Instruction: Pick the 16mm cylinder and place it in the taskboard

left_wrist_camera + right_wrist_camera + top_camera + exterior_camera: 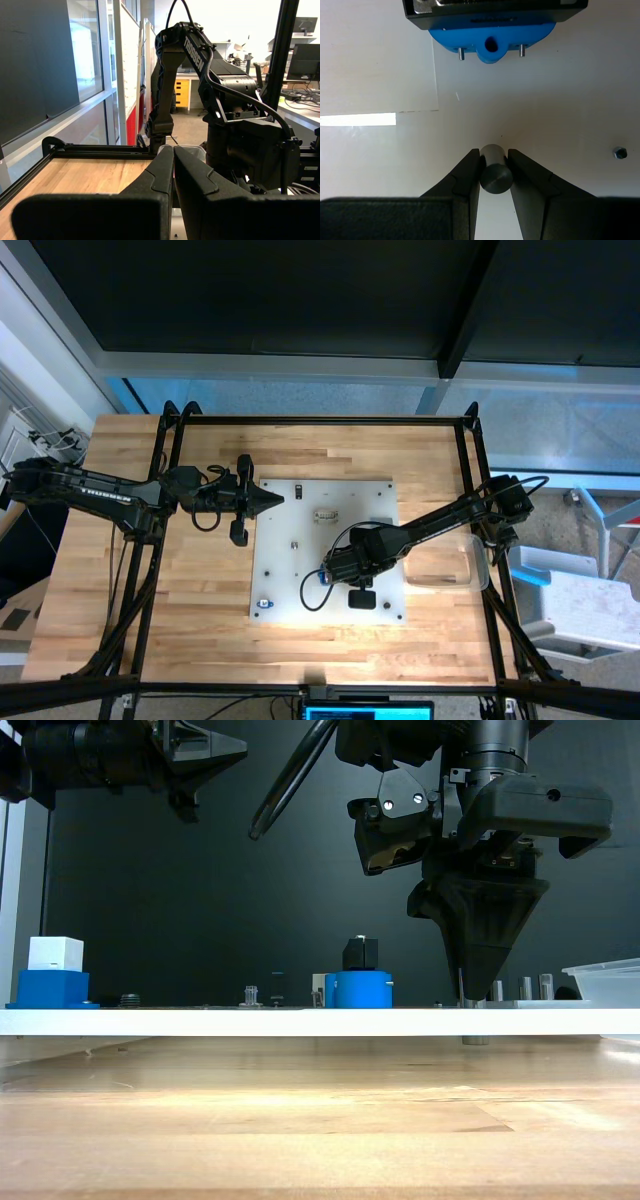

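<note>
- Right claw [493, 156]: clenched on the 16mm cylinder [495, 173]. The peg is pinched between the two fingertips [470, 167], one on either side of it.
- Cylinder: dark grey with a round end face towards the wrist camera. It is held upright over the white taskboard [570, 100]. Cannot tell whether its lower end touches the plate.
- Low view: right claw [470, 982] points straight down, with its tip just above the taskboard [200, 1020] surface.
- High view: right claw [348, 575] sits at about 5 o'clock from the centre of the taskboard [290, 570]. Its arm runs off towards 2 o'clock.
- Blue fitting [490, 37]: on the plate just beyond the claw and apart from the peg. In the low view the fitting [360, 990] stands beside the claw, towards the left arm.
- Second blue block [50, 988]: carries a white cube and sits at the board's 7 o'clock corner [263, 603].
- Clear bin [445, 565]: on the desk [200, 640] at 3 o'clock, just off the board's edge.
- Left claw [272, 498]: raised at the board's 10 o'clock corner, pointing towards 3 o'clock. It is well apart from the peg.
- Left wrist view: left claw [173, 152] is clenched on nothing, its fingers pressed together.
</note>
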